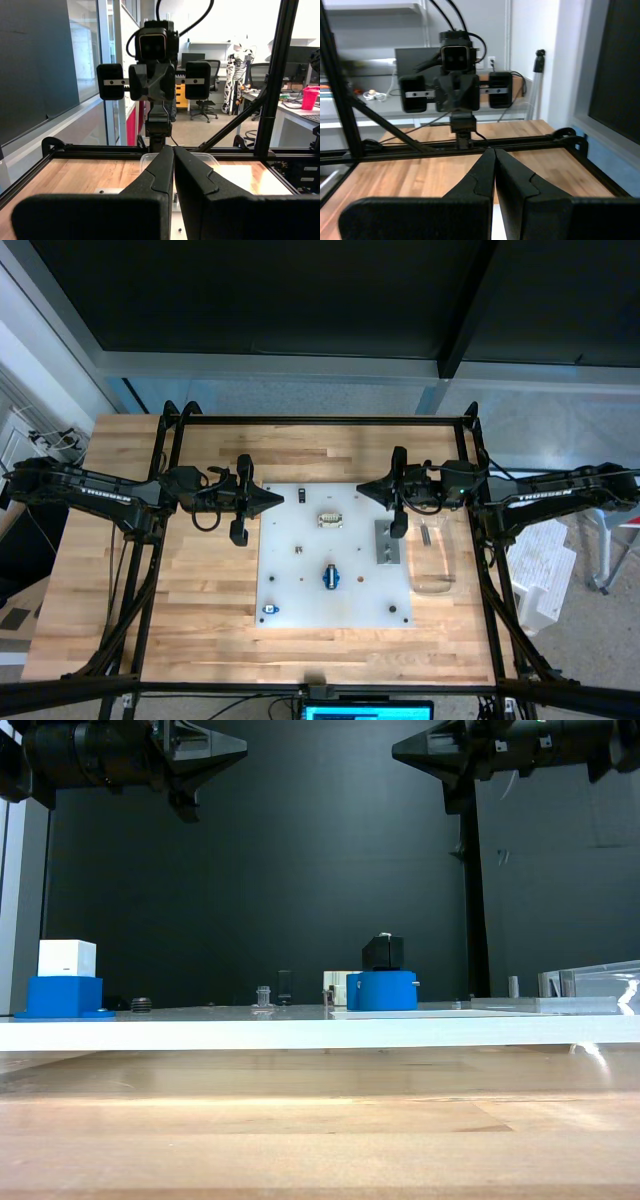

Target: Remove the 16mm cylinder and place in the container

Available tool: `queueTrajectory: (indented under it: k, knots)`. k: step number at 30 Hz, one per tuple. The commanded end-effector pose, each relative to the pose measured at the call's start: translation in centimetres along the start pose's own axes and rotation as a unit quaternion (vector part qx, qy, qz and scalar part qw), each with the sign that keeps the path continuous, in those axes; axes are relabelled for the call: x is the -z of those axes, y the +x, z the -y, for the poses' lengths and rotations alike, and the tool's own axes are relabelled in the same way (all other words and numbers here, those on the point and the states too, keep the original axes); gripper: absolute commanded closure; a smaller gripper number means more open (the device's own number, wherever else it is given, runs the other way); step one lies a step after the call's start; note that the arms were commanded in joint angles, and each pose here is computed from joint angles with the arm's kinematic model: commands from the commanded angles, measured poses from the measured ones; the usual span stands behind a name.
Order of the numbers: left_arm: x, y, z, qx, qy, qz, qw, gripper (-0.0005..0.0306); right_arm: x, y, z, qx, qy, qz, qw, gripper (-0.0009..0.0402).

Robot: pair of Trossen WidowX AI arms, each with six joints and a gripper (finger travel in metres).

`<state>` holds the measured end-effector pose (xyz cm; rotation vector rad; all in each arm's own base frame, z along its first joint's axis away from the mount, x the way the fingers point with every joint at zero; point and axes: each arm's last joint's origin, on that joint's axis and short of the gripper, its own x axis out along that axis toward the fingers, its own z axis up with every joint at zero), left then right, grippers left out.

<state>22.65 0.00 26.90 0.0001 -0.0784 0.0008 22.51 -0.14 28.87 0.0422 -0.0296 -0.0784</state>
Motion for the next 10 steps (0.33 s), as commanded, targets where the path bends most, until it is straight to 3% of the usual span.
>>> queueTrajectory:
  k: [1, 10]
  knots:
    - [0.00, 0.00, 0.00, 0.000, 0.000, 0.000, 1.000, 0.0300, 0.63, -0.15, 0.03, -0.003, 0.004, 0.005, 1.000, 0.0394]
    - [0.00, 0.00, -0.01, 0.000, 0.000, 0.000, 1.000, 0.0300, 0.92, -0.22, -0.01, -0.014, 0.015, 0.004, 1.000, 0.0393]
